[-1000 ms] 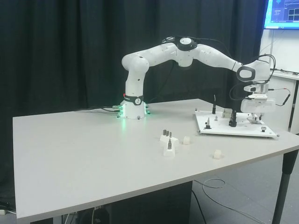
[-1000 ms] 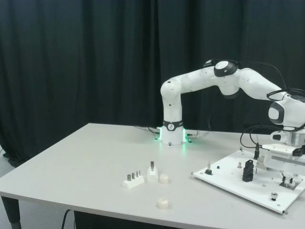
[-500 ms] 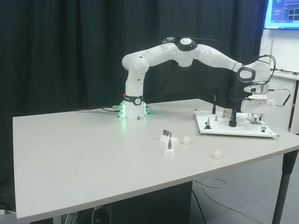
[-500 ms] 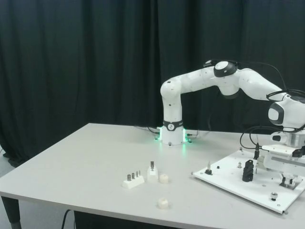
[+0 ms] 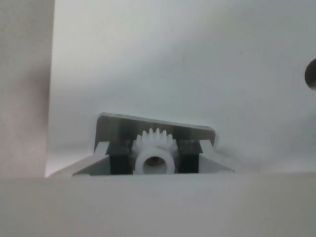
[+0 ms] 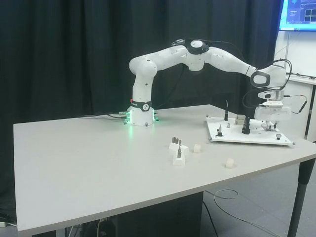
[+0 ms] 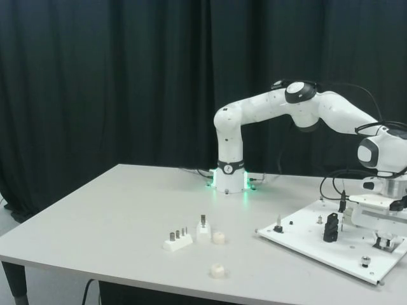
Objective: Insert small gear.
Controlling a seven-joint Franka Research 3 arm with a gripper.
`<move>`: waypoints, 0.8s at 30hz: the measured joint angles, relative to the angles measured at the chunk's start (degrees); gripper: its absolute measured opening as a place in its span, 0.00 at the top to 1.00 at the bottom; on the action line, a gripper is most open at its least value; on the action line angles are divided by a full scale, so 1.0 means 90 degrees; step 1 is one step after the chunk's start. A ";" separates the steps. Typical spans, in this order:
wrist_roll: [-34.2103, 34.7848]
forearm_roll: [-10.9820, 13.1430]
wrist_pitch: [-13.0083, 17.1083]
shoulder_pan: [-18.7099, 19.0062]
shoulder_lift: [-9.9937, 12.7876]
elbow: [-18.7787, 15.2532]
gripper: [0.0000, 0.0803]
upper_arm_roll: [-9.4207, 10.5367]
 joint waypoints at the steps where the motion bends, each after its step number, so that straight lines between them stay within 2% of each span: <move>1: 0.0000 0.0002 0.0000 -0.0005 0.0000 0.0002 0.75 0.0007; 16: -0.0019 0.0012 -0.0010 -0.0064 -0.0007 0.0035 0.75 0.0069; 24: 0.0330 0.0183 -0.0081 -0.0119 -0.0020 0.0034 0.75 0.0069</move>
